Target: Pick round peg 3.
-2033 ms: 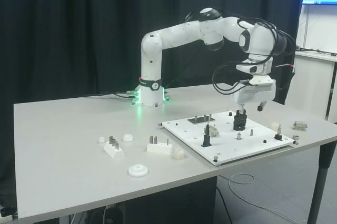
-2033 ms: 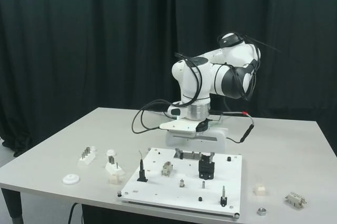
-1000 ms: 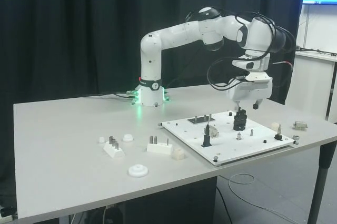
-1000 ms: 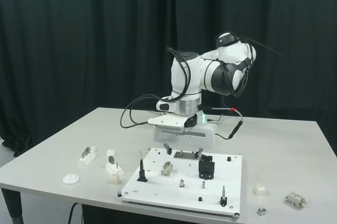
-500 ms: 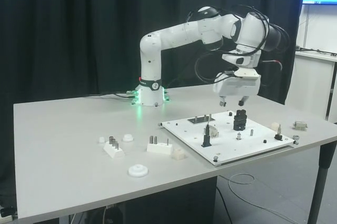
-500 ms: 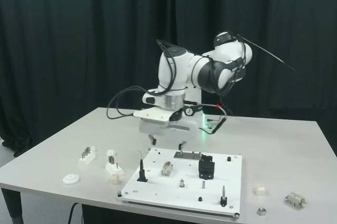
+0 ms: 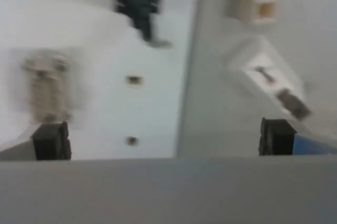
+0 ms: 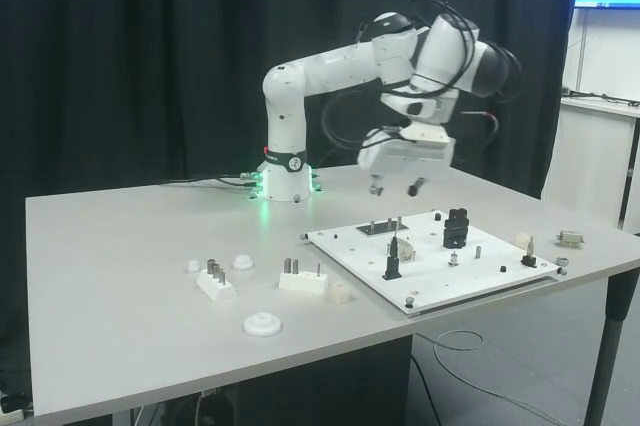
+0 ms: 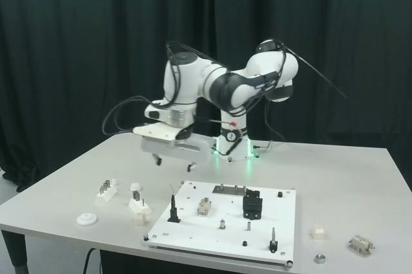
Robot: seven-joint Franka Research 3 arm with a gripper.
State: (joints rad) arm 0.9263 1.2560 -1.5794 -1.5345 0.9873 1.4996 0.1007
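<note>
Grey round pegs stand in two white holders on the table left of the white board (image 8: 440,271): one holder (image 8: 215,282) (image 9: 105,191) with several pegs, the other (image 8: 303,280) (image 9: 137,205) (image 7: 268,79) with a thick peg and a thin pin. I cannot tell which one is peg 3. My gripper (image 8: 395,187) (image 9: 174,164) (image 7: 163,139) hangs open and empty, well above the table near the board's back left corner. In the wrist view the board's edge and the two-peg holder lie below, between the fingertips (image 7: 51,141).
The board carries a black block (image 8: 457,230) (image 9: 252,204), a black post (image 8: 393,261) (image 9: 172,210) and small pins. A white cube (image 8: 340,292) (image 7: 251,3) and a white disc (image 8: 262,324) (image 9: 86,219) lie near the holders. A connector (image 9: 361,243) lies right of the board.
The gripper has risen from the black block on the board and swung away across the board toward the side with the peg holders. It stays open and empty.
</note>
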